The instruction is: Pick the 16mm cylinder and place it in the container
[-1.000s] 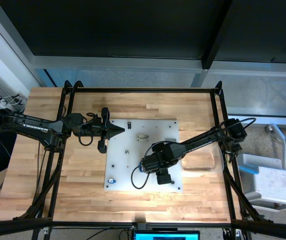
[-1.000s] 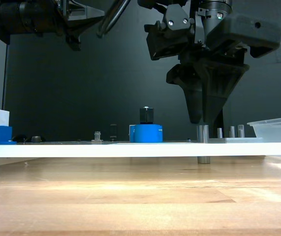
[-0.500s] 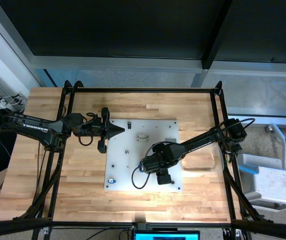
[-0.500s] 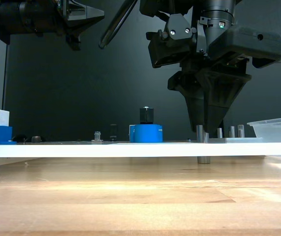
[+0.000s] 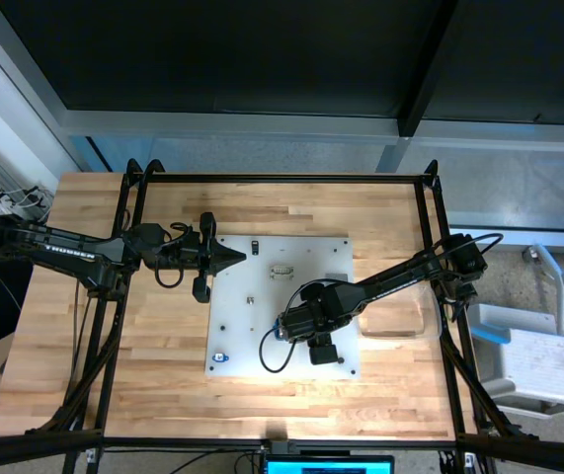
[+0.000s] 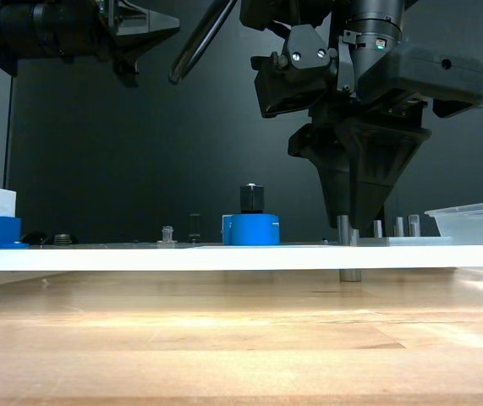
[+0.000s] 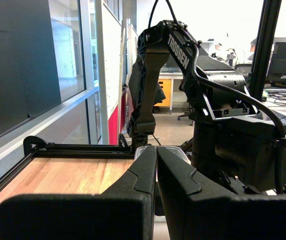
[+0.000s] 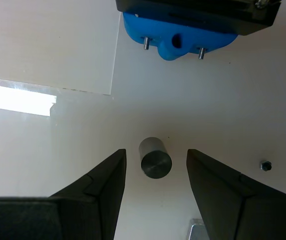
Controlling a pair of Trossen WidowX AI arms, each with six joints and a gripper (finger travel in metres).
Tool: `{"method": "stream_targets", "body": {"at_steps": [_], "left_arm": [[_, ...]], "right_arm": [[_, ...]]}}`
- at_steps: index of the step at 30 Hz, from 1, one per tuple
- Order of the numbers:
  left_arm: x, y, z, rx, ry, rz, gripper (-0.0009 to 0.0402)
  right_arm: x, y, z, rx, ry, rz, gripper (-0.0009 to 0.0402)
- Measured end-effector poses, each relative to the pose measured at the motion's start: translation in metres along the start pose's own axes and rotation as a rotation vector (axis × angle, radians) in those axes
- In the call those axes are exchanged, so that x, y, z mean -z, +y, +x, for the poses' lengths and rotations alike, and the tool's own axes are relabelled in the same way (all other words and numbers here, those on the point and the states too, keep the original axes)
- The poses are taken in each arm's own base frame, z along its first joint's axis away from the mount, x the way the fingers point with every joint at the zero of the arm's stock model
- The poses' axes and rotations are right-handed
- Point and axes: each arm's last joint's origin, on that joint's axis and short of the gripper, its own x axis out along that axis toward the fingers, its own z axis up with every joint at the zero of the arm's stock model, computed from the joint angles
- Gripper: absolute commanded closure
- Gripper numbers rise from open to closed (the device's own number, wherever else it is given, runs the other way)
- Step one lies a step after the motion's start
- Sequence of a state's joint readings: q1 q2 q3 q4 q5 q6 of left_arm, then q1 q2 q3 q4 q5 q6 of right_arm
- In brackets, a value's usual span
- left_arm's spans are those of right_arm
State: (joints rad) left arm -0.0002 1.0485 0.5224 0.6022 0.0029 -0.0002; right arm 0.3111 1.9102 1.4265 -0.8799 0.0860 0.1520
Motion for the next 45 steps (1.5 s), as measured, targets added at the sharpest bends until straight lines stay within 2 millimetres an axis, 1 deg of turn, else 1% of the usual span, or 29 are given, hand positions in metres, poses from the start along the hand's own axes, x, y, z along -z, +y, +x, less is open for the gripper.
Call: {"method": "stream_targets", "body": {"at_steps": [12,21,29,36,39,45], "left_arm": [[0.0,0.0,0.0,0.0,0.0,0.0,0.0393],[0.0,0.0,0.0,0.0,0.0,0.0,0.0393],[0.0,0.0,0.0,0.0,0.0,0.0,0.0393],[0.0,0.0,0.0,0.0,0.0,0.0,0.0393],[0.0,0.0,0.0,0.0,0.0,0.0,0.0393],[0.0,0.0,0.0,0.0,0.0,0.0,0.0393]], "right_arm": [[0.0,0.0,0.0,-0.001,-0.001,0.001,0.0303],[0.0,0.0,0.0,-0.004,-0.002,0.001,0.0337],[0.0,0.0,0.0,-0.003,-0.003,0.0,0.0351],[0.0,0.0,-0.001,-0.003,-0.003,-0.002,0.035],[0.0,0.0,-0.003,-0.003,-0.005,-0.003,0.035],[0.001,-0.002,-0.013,-0.006,-0.026,-0.001,0.035]]}}
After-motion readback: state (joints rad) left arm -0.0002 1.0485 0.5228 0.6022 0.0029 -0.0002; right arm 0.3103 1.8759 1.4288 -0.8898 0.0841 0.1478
